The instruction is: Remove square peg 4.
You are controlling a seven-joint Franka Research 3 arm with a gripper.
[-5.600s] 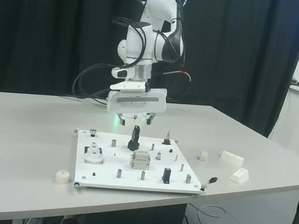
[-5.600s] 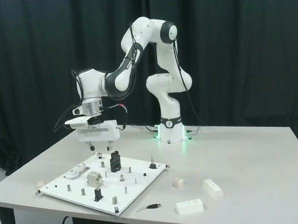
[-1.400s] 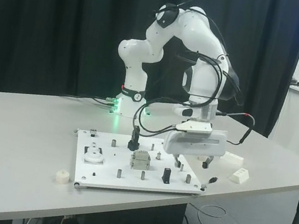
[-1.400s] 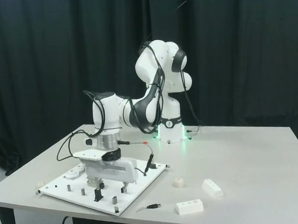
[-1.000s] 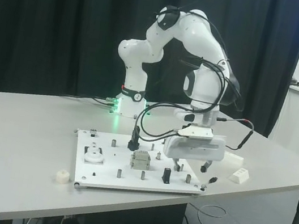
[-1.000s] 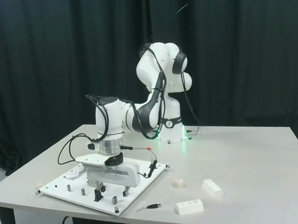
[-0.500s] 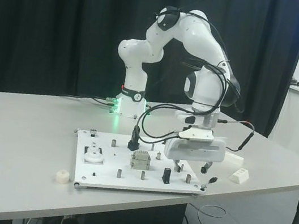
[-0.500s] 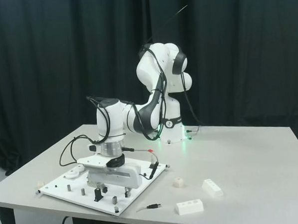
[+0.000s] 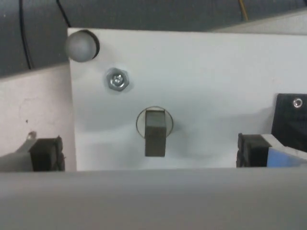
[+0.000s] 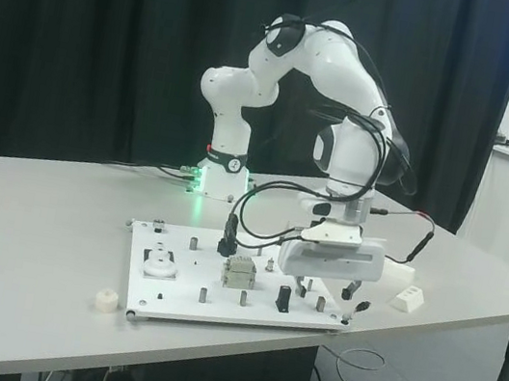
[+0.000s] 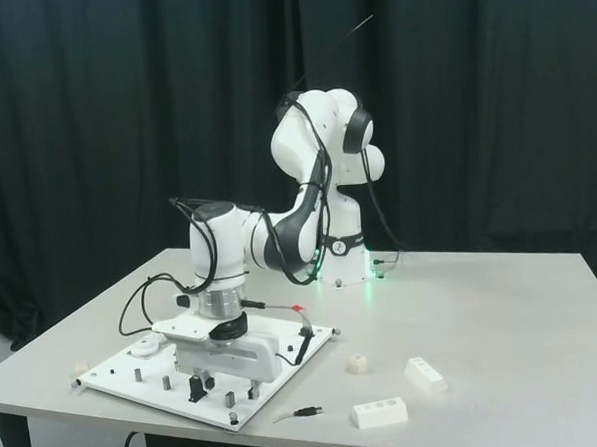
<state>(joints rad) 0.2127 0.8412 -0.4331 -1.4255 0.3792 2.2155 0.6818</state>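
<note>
Square peg 4 [image 9: 155,139] is a short grey peg standing upright in a round socket near the front corner of the white board [image 9: 201,72]. It also shows as a small grey peg [image 10: 321,303] under the hand, and as the same peg [image 11: 230,397] from the other side. My gripper [image 9: 148,152] is open and hangs low over the peg, one black fingertip [image 9: 45,154] on each side and well apart from it. From the room, the gripper [image 10: 326,287] sits just above the board's front right corner, and the gripper [image 11: 230,386] hides part of the board.
A black block [image 10: 283,298] and a grey-white fixture [image 10: 239,272] stand on the board close by. A nut [image 9: 117,79] and a grey corner ball [image 9: 81,45] mark the board's corner. Off the board lie a black-tipped tool [image 10: 359,308], white blocks [image 10: 407,297], and a white cylinder [image 10: 105,300].
The arm swung from the board's back to its front right corner and came down. Over the last second the open gripper sank lower, straddling the peg.
</note>
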